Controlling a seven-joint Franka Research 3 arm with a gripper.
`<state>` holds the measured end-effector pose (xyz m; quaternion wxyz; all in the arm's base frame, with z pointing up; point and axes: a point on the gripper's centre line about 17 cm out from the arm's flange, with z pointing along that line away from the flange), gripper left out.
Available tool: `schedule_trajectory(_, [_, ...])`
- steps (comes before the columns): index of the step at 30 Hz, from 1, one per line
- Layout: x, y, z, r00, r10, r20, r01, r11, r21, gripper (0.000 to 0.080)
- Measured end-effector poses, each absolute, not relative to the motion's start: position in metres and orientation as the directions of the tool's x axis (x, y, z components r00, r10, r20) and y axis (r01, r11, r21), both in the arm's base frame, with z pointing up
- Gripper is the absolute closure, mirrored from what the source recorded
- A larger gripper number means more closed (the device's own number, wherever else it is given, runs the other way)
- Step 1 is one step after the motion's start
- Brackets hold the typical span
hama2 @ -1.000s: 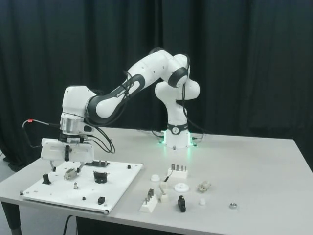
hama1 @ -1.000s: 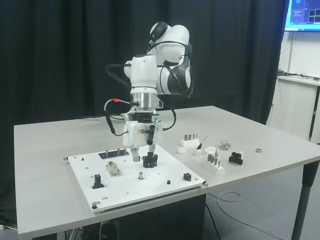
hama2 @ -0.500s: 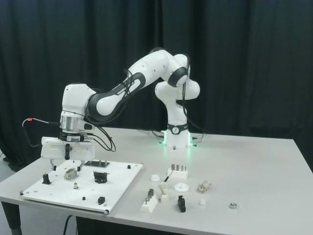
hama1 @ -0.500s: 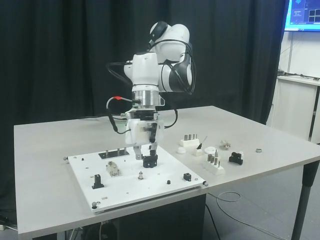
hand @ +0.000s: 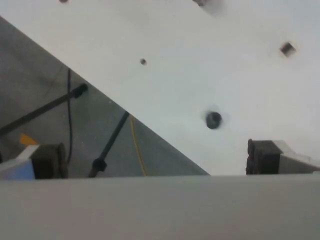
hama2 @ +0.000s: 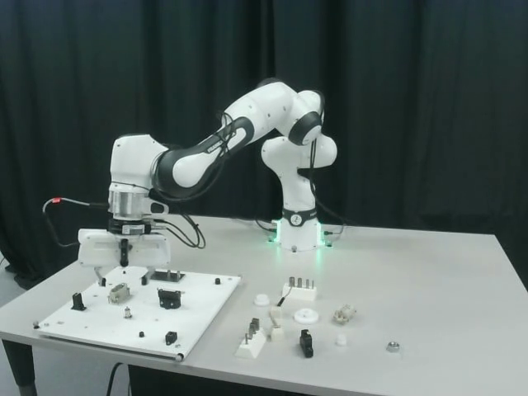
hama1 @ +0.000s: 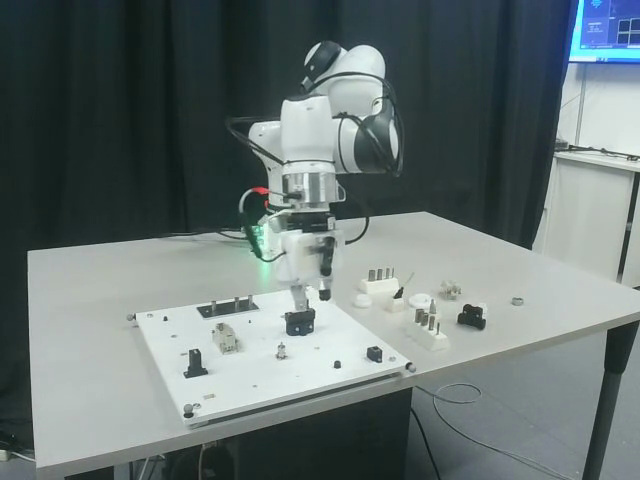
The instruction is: Pick Ethernet.
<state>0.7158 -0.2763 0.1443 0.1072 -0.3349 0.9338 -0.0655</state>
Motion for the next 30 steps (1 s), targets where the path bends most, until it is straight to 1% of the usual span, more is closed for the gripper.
schedule_trajectory(11, [0.716,-0.243,0.151,-0.715,-0.687,-0.129,-0.667,0.726,-0.166,0.0003])
schedule_trajectory(18, [0.714,-0.22,0.152,-0.64,-0.764,-0.079,-0.751,0.644,-0.147,0.0003])
schedule_trajectory(25, [0.711,-0.193,0.151,-0.55,-0.834,-0.034,-0.828,0.55,-0.105,0.0003])
schedule_trajectory(30, [0.711,-0.17,0.147,-0.475,-0.88,-0.017,-0.877,0.475,-0.074,0.0003])
